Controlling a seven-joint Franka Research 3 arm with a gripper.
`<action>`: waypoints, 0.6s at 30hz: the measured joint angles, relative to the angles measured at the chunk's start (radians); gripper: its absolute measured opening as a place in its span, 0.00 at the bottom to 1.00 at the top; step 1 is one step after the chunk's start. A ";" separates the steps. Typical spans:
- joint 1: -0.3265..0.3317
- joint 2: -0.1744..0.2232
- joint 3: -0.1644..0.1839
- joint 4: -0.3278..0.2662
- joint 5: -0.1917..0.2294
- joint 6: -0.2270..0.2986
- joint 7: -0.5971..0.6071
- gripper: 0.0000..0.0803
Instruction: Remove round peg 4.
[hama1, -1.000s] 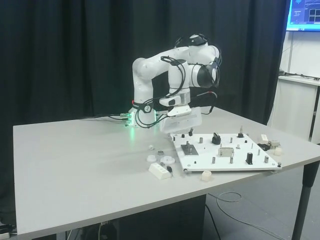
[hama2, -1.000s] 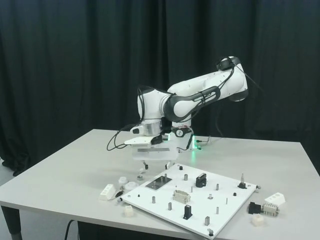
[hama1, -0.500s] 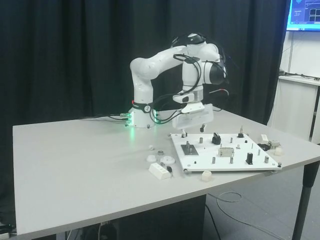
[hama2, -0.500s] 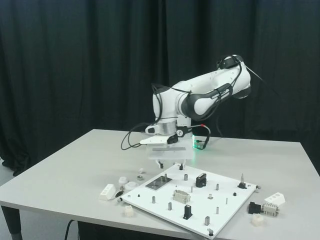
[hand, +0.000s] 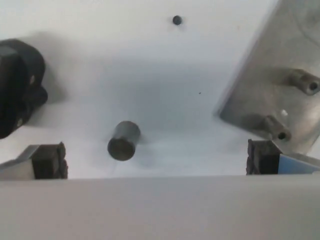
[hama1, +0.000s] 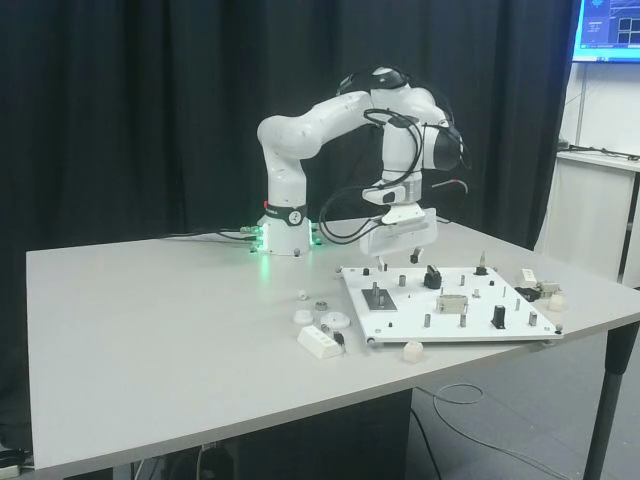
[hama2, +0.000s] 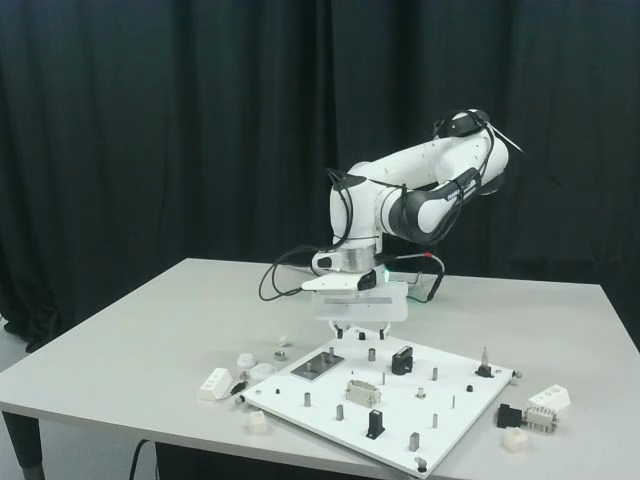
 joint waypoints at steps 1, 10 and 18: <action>0.004 0.000 0.004 -0.001 -0.001 0.004 0.000 1.00; 0.033 0.000 0.042 -0.014 -0.003 0.037 0.010 1.00; 0.051 0.003 0.077 -0.020 0.000 0.074 0.025 1.00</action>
